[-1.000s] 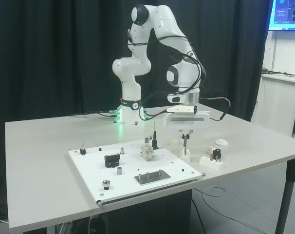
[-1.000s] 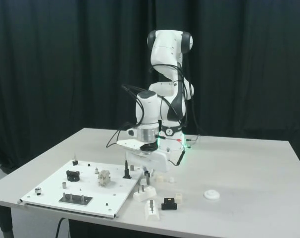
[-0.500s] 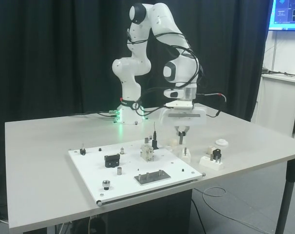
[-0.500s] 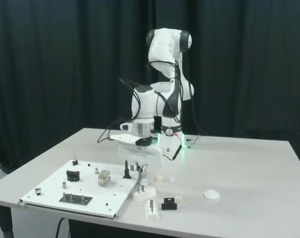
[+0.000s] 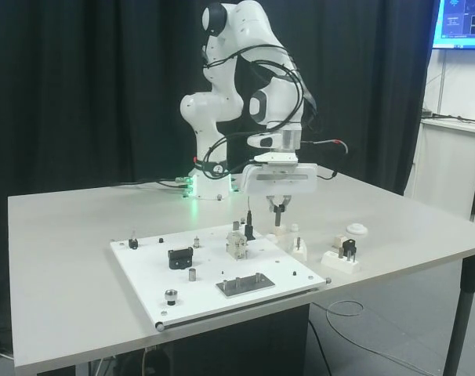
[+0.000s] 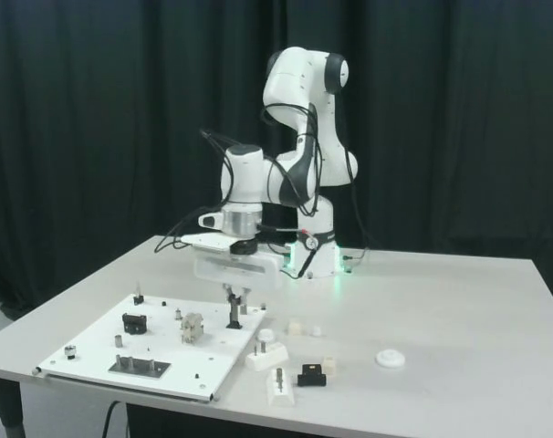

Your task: Insert square peg 3.

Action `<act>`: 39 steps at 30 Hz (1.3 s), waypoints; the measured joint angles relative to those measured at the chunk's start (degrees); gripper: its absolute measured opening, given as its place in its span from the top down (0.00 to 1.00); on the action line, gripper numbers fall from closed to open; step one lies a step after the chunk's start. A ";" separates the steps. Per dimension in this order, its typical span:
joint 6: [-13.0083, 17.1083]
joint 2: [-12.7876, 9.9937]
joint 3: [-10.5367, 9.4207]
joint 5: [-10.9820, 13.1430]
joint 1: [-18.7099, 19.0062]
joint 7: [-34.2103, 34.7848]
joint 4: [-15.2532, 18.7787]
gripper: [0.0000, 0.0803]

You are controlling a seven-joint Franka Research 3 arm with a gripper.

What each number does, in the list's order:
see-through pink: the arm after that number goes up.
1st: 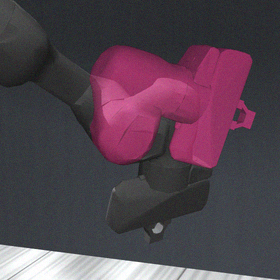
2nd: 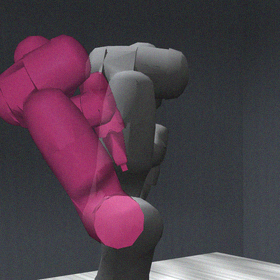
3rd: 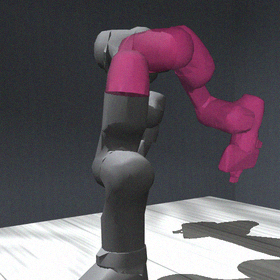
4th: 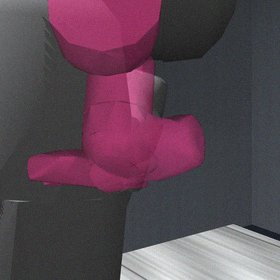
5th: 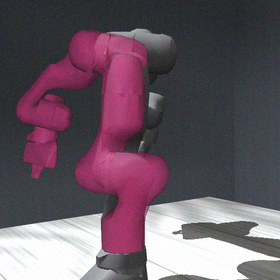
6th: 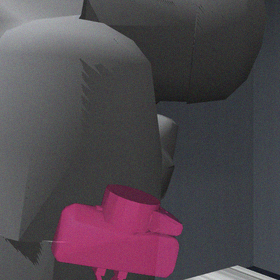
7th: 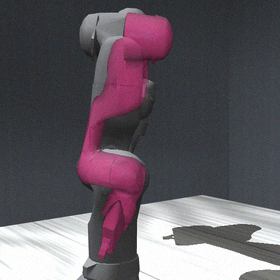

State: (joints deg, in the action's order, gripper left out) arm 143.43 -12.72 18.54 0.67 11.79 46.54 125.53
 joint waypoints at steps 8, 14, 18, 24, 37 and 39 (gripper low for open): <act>0.00 -0.15 0.01 0.02 -1.68 -6.24 -0.27 0.86; 0.36 -0.91 0.01 0.46 -2.60 -10.20 -0.51 0.86; 1.27 -1.90 0.00 1.09 -3.01 -11.43 -0.79 0.86; 2.59 -3.97 0.00 2.62 -3.51 -13.19 -1.52 0.86; 3.73 -7.08 0.00 6.63 -4.09 -17.80 -2.73 0.86; 3.73 -7.30 0.00 6.93 -4.10 -18.14 -2.85 0.86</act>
